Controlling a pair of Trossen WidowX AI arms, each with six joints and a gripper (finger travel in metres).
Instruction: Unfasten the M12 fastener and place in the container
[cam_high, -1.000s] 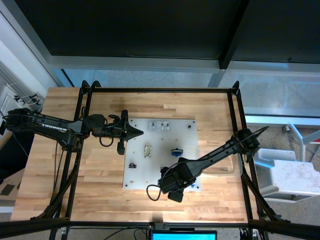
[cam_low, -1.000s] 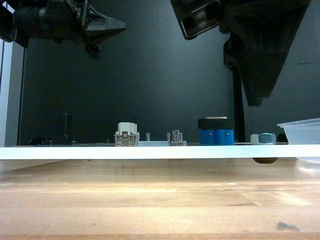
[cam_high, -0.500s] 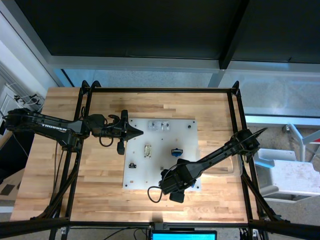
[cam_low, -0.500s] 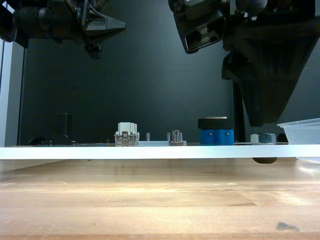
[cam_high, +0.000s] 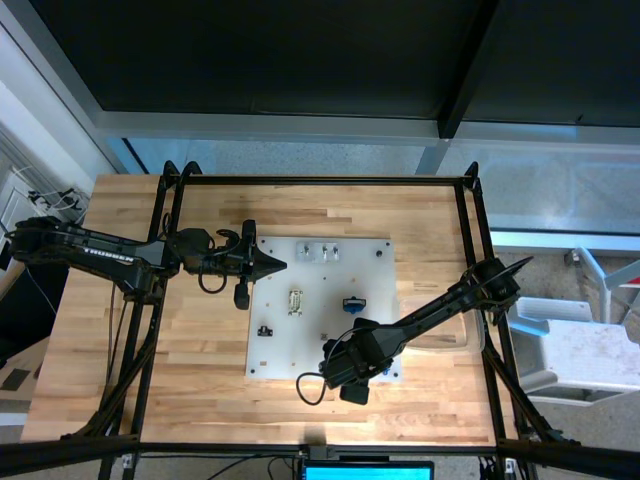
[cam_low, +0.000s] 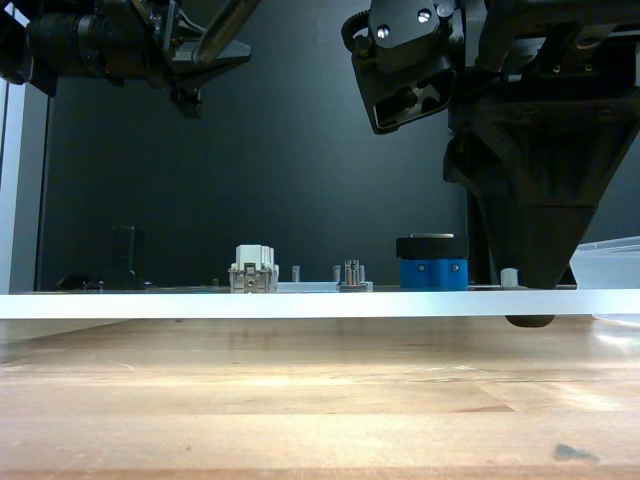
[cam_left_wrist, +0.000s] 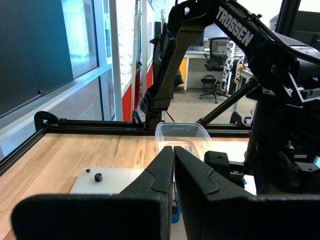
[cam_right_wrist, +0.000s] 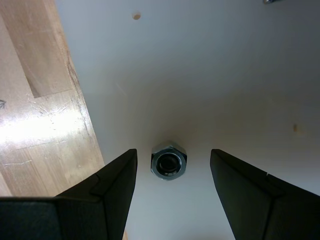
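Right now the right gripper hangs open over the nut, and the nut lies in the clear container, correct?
No: the right wrist view shows the nut on the white board, between the right gripper's open fingers, not in the container. The left gripper hangs shut over the board's left edge.

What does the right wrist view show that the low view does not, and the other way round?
Only the right wrist view shows the silver nut whole, from above, between the fingers of the open right pincer, with a gap on each side. Only the low view shows the blue connector, the clear container and the left pincer, which hangs high at the left. Both show the white board and the right pincer low over the nut.
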